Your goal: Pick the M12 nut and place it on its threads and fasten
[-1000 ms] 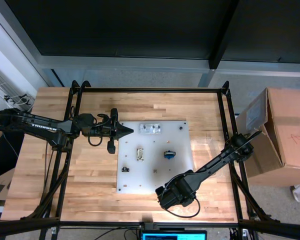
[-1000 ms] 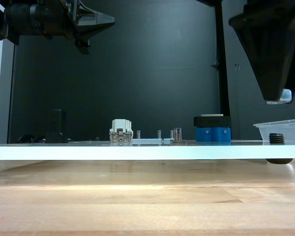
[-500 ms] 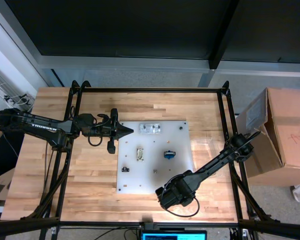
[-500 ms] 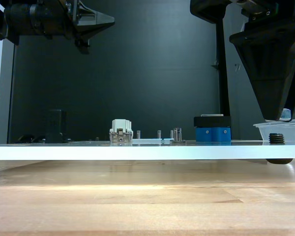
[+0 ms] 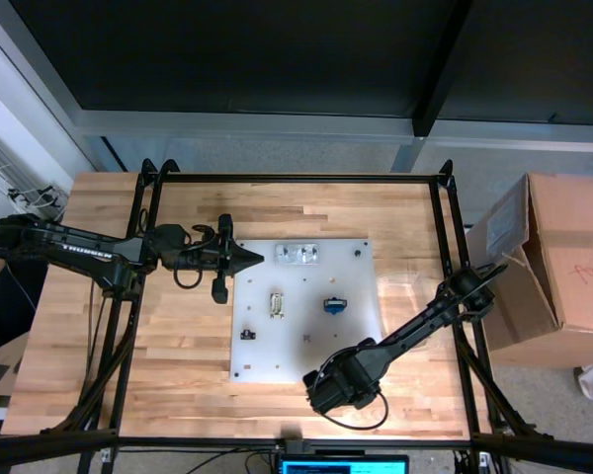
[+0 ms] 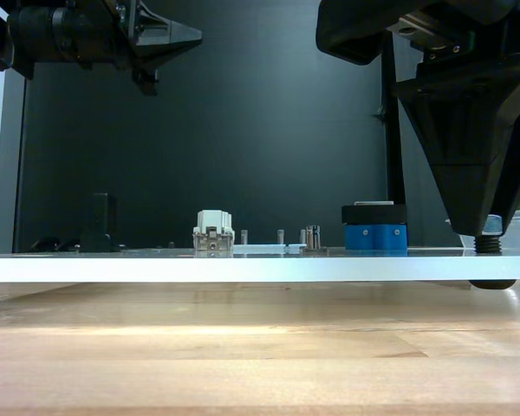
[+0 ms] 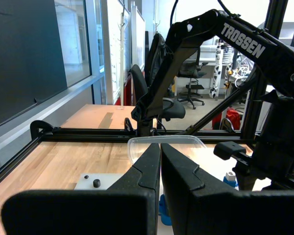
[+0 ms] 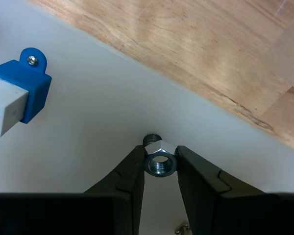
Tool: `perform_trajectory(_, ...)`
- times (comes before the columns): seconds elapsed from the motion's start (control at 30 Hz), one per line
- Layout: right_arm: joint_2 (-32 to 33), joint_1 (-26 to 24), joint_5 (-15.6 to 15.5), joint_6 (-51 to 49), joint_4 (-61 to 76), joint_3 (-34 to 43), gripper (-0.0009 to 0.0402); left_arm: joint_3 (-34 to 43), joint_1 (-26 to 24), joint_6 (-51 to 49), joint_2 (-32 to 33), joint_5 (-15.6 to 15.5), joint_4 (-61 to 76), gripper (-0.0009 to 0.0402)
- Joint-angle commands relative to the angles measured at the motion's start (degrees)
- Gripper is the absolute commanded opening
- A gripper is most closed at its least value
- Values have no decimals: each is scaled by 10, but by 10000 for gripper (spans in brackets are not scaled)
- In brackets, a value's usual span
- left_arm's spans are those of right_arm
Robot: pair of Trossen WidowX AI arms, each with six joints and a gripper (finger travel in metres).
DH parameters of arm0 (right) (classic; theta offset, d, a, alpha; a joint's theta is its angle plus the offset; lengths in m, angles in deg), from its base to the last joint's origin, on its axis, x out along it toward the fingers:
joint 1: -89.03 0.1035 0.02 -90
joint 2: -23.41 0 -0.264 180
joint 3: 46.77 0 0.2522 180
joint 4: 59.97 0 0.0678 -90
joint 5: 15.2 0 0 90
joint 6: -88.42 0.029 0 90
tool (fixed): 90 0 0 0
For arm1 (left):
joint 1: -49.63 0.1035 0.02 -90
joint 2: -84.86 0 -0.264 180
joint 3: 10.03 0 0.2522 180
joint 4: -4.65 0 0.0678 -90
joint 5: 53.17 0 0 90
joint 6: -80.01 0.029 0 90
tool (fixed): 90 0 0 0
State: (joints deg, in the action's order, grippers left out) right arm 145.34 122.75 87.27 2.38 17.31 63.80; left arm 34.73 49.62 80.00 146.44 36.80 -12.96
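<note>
The small silver nut (image 8: pixel 160 163) is held between the fingers of my right gripper (image 8: pixel 159 157), which is shut on it. Its black ribbed stud (image 8: pixel 152 139) shows just behind the nut, slightly offset from it. In the low view the nut (image 6: pixel 492 225) hangs right above the stud (image 6: pixel 488 245); whether they touch I cannot tell. From above, the right gripper (image 5: pixel 328 383) covers the near right edge of the white board (image 5: pixel 277 346). My left gripper (image 5: pixel 255 260) hovers high at the board's far left edge, its fingers (image 7: pixel 152 161) pressed together on nothing.
A clear tray (image 5: pixel 298 255) sits at the board's far edge. A blue connector (image 5: pixel 333 305), a white connector (image 5: pixel 276 304) and small posts stand mid-board. A cardboard box (image 5: pixel 553 267) stands off the table's right side.
My right gripper has come down with the nut, from well above the stud to just over its top. The left arm has not moved.
</note>
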Motion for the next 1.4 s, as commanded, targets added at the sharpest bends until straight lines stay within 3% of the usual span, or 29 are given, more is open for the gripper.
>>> perform_trajectory(0.03, 1, -1, 0, 2, 7, 0, 7, 0, 0, 0, 0, 0, 0, 0)
perform_trajectory(1.4, 5, 5, -2, 18, 11, 5, 7, 0, 0, 0, 0, 0, 0, 0)
